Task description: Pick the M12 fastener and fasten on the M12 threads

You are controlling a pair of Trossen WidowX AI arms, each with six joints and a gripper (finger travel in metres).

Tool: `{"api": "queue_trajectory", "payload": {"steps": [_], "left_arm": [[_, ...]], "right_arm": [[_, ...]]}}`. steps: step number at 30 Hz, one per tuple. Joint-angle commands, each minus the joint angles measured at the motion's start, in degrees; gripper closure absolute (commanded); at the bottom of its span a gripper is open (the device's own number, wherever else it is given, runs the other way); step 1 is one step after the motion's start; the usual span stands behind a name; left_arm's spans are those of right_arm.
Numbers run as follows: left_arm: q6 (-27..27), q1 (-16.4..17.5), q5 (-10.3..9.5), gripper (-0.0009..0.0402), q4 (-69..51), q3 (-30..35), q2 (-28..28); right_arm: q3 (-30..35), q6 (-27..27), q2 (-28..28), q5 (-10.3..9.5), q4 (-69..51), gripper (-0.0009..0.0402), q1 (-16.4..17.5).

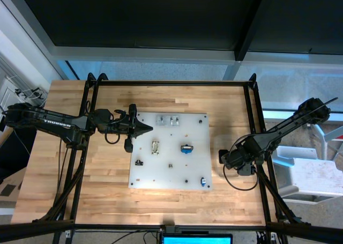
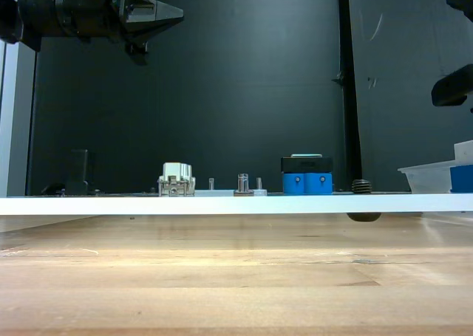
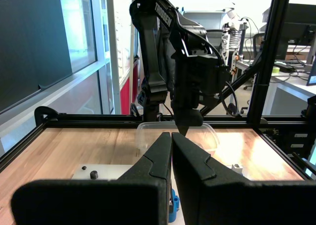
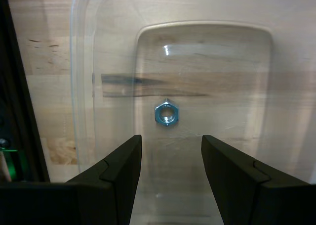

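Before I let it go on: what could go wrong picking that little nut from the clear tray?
The small silver hex nut lies flat in the clear plastic tray under the open right claw; closing may skid it aside. Shut left claw hangs over the white board's left edge, no threat.

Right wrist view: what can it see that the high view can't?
Only the right wrist view shows the small silver nut lying in the clear tray, ahead of the open right gripper. Only the high view shows the white board and the shut left gripper at its left edge. Both show the tray on the wooden table.
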Motion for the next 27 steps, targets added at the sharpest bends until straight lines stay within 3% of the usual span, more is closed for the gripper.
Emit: {"api": "queue_trajectory", "payload": {"steps": [1, 27], "left_arm": [[0.00, 0.02, 0.02, 0.0393, 0.00, 0.02, 0.02], [0.00, 0.00, 0.02, 0.0393, 0.00, 0.02, 0.02]], "right_arm": [[-0.76, 0.04, 0.59, 0.00, 1.42, 0.0226, 0.33], [-5.62, -0.98, 4.31, -0.17, 9.05, 0.0229, 0.28]]}}
